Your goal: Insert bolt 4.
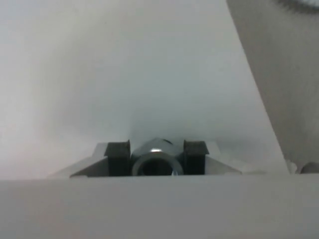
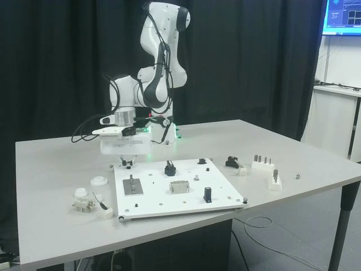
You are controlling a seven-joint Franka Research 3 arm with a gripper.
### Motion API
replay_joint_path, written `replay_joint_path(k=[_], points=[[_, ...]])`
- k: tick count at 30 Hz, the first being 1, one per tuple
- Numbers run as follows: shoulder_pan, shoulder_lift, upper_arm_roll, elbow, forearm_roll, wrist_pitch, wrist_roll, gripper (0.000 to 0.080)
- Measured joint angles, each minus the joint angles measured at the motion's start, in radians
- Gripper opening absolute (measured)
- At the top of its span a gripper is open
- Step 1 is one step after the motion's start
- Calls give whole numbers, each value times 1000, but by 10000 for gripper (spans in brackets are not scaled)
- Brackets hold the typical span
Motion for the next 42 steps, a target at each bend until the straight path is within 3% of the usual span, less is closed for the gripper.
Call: replay_joint_path(k=[25,42], points=[[8,-4,-1,-15,6,34,443,225],[17,-4,-9,-15,-2,34,525,225]])
